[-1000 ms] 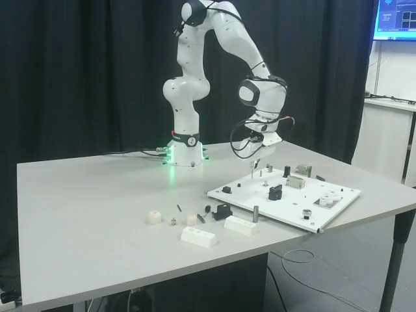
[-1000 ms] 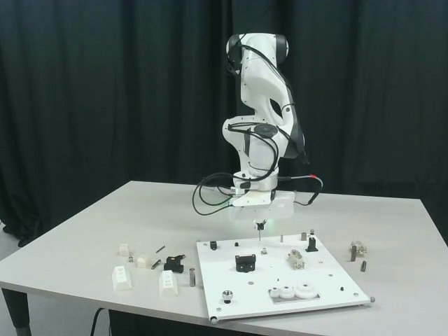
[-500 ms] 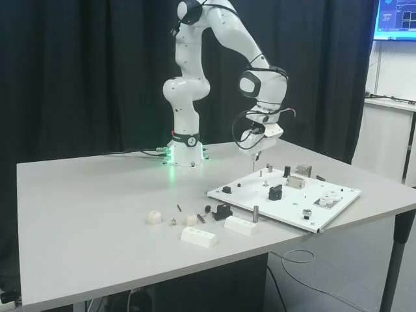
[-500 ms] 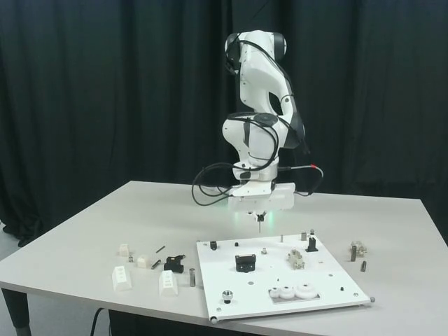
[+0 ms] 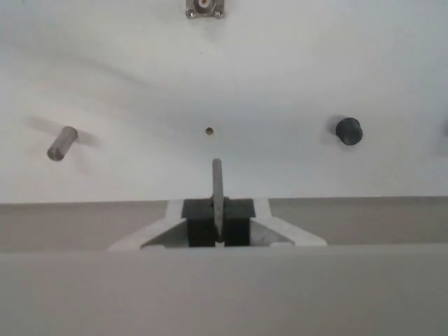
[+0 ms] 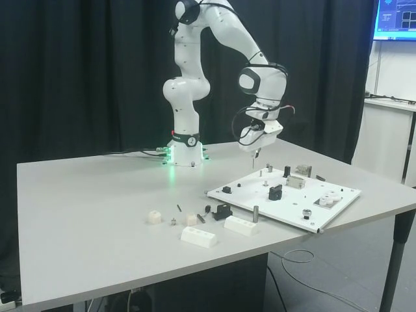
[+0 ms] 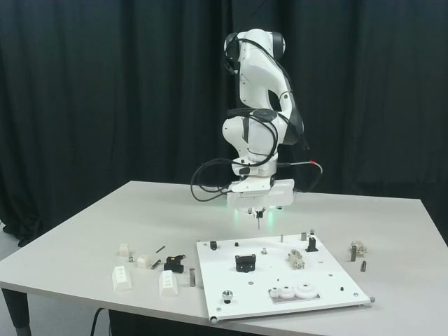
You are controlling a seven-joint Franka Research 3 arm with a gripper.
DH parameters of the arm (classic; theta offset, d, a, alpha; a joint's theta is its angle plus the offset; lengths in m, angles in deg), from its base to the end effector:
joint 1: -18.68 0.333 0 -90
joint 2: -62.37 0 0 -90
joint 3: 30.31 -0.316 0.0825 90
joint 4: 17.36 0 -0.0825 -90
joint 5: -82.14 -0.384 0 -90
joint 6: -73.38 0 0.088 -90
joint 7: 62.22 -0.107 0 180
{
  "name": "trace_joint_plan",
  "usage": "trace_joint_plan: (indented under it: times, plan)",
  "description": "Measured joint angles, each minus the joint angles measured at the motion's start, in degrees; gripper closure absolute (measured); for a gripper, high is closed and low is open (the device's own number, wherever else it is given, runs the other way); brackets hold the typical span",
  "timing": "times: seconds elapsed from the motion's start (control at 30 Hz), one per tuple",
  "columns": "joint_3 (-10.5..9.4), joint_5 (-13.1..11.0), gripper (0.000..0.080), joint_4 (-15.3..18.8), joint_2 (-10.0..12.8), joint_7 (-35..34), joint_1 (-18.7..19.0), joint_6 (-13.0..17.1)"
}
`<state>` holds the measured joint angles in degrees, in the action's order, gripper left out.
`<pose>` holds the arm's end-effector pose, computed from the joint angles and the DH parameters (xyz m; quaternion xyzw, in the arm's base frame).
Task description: Place round peg 1.
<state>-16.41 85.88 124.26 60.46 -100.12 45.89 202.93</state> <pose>0.4391 0.1025 0.2908 0.9777 -0.1892 -0.0719 0.0558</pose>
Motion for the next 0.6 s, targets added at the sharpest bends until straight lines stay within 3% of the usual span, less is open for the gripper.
trace_joint_plan:
  times: [0.6]
  plan:
    - [0.02, 0.3, 0.0781, -0.1, -0.3, 0.0, 0.0, -0.5]
